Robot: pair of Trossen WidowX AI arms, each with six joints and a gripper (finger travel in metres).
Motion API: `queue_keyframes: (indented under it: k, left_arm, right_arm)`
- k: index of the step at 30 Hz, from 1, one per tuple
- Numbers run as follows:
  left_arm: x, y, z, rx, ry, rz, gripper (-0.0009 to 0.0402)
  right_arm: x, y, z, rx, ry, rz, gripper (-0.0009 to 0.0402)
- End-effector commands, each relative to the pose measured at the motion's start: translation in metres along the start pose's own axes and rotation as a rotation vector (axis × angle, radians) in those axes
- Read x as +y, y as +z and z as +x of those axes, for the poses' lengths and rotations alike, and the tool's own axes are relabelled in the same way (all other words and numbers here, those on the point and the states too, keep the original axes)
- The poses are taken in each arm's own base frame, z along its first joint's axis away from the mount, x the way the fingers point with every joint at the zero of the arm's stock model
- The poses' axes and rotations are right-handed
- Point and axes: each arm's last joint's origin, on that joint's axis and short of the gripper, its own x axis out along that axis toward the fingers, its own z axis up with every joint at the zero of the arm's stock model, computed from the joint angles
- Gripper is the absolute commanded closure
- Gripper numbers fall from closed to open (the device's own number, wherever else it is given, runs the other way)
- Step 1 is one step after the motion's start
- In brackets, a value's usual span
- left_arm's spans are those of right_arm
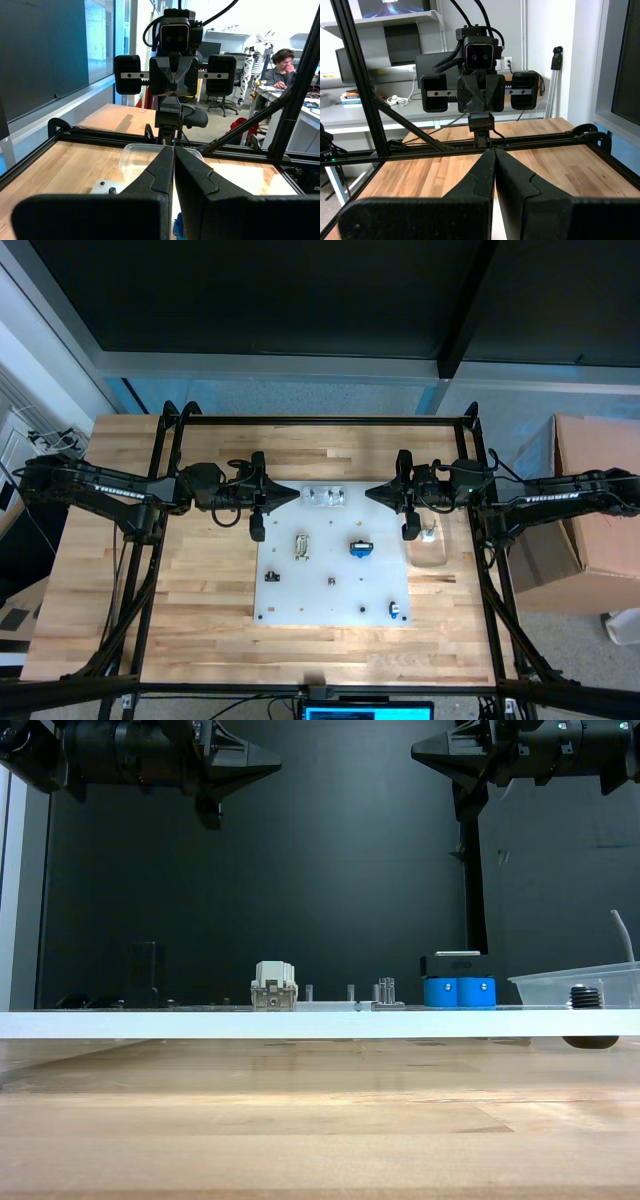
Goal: Pick the RJ45 connector and install on the taskboard
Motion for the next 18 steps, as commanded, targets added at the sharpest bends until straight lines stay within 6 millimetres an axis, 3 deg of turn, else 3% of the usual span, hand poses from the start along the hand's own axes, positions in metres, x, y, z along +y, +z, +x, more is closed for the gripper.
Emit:
queue_keyframes:
  k: [1, 9, 18]
  left_arm:
    - [0.000, 0.000, 0.000, 0.000, 0.000, 0.000, 0.0393]
    - [0.000, 0.000, 0.000, 0.000, 0.000, 0.000, 0.0393]
    - [0.000, 0.000, 0.000, 0.000, 0.000, 0.000, 0.0393]
  right_arm:
    - [0.001, 0.000, 0.000, -0.003, 0.015, 0.008, 0.0393]
    - [0.003, 0.010, -0.004, 0.007, 0.034, 0.048, 0.0393]
    - [0.004, 0.026, -0.027, 0.391, -0.006, -0.026, 0.0393]
